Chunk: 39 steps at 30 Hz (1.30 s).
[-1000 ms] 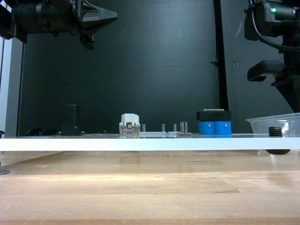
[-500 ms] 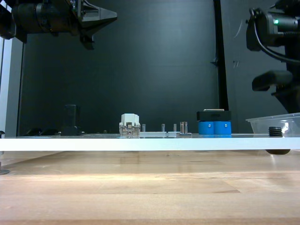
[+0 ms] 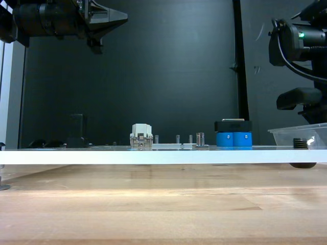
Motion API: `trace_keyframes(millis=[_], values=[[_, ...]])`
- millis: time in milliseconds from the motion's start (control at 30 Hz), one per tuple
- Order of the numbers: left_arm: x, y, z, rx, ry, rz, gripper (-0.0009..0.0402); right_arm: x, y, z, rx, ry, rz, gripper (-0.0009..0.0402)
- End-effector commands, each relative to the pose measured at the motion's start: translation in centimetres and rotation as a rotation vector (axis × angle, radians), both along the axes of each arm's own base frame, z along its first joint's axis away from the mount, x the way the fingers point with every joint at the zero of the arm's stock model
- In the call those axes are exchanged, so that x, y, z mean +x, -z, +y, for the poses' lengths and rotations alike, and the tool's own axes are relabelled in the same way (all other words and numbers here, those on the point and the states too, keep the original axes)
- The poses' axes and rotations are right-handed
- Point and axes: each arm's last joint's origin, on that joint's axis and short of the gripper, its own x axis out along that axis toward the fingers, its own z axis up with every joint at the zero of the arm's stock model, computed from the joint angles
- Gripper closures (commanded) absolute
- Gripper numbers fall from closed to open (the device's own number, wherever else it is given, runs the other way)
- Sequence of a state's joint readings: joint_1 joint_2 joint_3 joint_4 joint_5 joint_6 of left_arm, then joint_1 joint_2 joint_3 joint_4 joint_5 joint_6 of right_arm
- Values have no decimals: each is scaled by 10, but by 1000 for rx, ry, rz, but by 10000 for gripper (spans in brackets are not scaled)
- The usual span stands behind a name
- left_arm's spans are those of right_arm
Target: Pick the M12 nut and place it on its threads and fasten
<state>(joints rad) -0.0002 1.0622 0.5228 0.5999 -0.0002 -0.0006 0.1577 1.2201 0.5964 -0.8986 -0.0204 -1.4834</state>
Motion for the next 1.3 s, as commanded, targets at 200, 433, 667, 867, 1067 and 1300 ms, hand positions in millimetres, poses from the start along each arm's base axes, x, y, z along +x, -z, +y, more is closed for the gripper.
trace_keyframes(millis=[200,433,667,867,1067,1300], values=[[0,0,0,0,0,0,393,2,8,0,3,0,-11,221],[0,0,0,0,0,0,393,1,11,0,9,1,-11,221],[0,0,0,0,0,0,393,2,13,1,25,2,-27,230],[0,0,0,0,0,0,393,1,13,1,38,10,-24,276],[0,0,0,0,0,0,393,2,13,1,33,11,-26,329],[0,0,0,0,0,0,393,2,12,1,32,40,-29,362]])
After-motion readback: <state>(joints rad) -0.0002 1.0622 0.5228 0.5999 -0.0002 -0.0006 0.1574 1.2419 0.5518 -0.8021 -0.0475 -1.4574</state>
